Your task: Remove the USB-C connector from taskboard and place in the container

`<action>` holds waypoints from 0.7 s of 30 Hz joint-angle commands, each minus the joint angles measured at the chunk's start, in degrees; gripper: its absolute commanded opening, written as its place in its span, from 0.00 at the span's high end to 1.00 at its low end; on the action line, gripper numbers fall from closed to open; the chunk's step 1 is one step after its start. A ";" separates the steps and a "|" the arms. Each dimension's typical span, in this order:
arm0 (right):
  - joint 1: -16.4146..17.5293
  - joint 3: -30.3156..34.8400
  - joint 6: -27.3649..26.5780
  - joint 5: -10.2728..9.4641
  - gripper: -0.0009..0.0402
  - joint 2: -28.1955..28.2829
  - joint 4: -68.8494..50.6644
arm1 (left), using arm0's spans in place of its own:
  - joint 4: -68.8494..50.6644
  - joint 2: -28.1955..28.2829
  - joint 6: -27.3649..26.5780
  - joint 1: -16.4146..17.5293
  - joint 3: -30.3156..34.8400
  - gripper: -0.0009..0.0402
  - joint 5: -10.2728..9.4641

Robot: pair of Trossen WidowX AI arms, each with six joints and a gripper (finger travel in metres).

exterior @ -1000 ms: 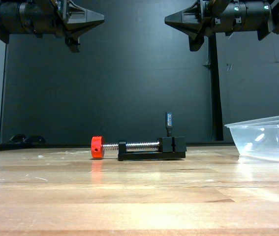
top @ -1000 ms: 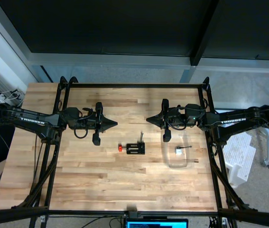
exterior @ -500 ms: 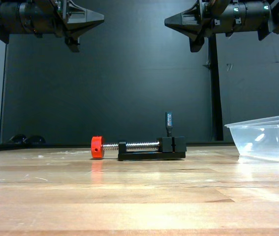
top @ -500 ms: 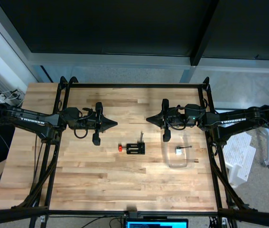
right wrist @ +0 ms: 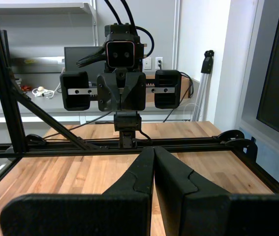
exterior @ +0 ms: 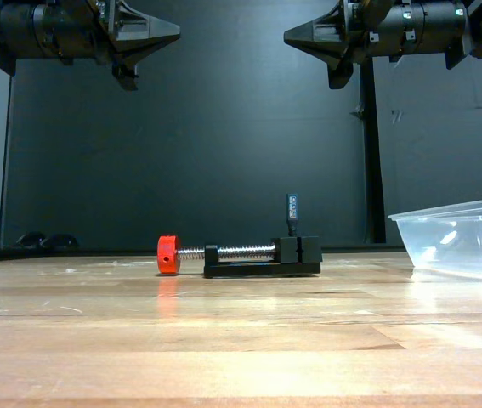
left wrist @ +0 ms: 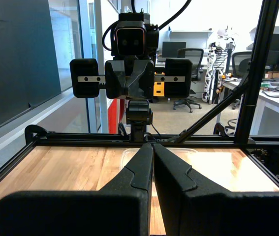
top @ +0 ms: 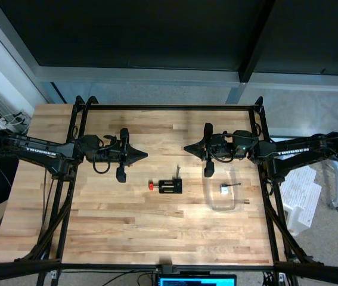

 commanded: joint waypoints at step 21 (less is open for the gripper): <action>0.00 0.00 -0.11 0.00 0.98 -0.02 -1.29 | 0.00 0.00 0.02 0.00 0.00 0.98 0.02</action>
